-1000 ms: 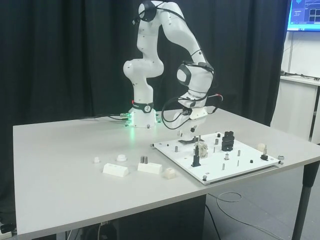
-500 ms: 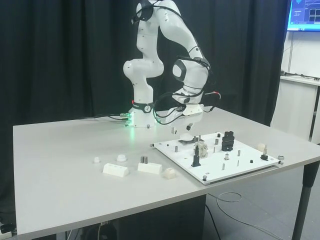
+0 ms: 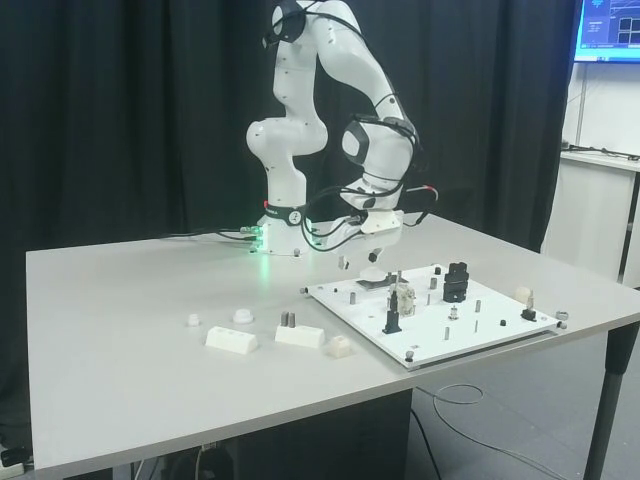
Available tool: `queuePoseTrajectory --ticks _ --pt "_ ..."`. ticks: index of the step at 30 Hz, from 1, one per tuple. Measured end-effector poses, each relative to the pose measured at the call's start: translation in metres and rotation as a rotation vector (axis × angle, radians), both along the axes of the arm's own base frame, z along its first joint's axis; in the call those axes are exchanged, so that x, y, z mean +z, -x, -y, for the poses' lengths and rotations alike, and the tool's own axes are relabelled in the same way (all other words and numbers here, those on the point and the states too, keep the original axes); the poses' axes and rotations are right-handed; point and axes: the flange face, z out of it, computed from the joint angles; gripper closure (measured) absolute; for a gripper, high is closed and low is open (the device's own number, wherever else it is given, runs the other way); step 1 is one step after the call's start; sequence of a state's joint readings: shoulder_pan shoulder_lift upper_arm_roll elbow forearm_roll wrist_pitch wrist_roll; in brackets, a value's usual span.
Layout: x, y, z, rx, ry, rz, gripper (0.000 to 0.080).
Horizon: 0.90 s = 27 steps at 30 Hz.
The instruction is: Insert large gear.
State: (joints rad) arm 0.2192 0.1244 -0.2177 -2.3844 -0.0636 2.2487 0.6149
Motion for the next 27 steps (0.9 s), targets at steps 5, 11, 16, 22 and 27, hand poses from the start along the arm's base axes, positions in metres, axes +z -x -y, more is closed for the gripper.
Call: queuePoseTrajectory --ticks 5,11,16,22,27 --pt "-0.003 0.002 -0.003 0.006 0.0 -0.004 0.0003" --pt "-0.008 0.002 -0.004 0.008 0.0 0.008 0.0003" --pt "-0.012 0.003 -0.004 0.002 0.001 0.018 0.0003" --pt "-0.016 0.003 -0.005 -0.01 0.006 0.019 0.0003" --pt "-0.018 0.003 -0.007 -0.01 0.007 0.019 0.0003"
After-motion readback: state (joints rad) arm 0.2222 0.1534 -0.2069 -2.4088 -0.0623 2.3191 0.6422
